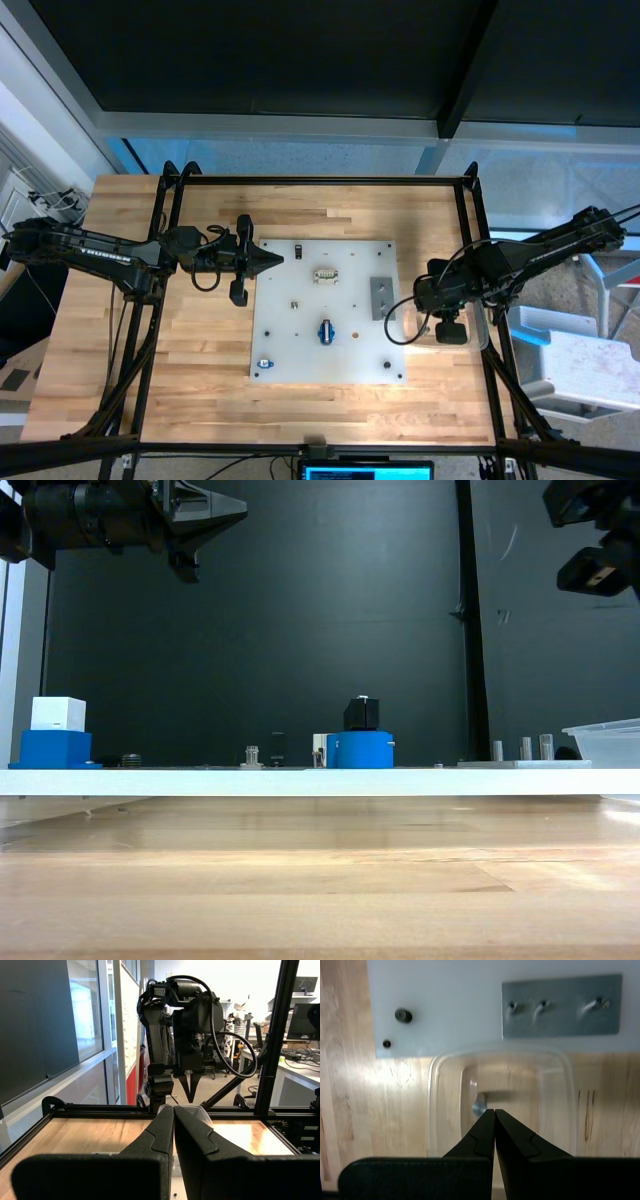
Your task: Pick the 16mm cylinder and place it in the taskboard
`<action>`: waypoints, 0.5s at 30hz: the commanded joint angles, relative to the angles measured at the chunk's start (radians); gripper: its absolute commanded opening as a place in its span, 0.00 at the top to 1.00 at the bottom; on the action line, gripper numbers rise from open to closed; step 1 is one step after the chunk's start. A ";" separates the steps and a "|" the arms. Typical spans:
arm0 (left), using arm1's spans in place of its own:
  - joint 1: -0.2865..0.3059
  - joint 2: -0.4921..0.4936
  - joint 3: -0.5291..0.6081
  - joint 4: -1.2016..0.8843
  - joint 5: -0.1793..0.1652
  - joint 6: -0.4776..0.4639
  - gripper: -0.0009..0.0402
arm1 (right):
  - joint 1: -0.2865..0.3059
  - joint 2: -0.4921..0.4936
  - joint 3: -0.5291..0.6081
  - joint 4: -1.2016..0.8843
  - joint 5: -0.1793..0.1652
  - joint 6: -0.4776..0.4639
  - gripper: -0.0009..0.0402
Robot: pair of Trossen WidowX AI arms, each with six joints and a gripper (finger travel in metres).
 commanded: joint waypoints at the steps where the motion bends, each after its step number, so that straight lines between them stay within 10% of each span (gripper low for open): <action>1: 0.000 0.000 0.000 0.000 0.000 0.000 0.98 | 0.018 0.000 -0.015 -0.009 0.000 0.008 0.97; 15: 0.000 0.000 0.000 0.000 0.000 0.000 0.98 | 0.041 0.023 -0.043 -0.020 0.037 0.032 0.73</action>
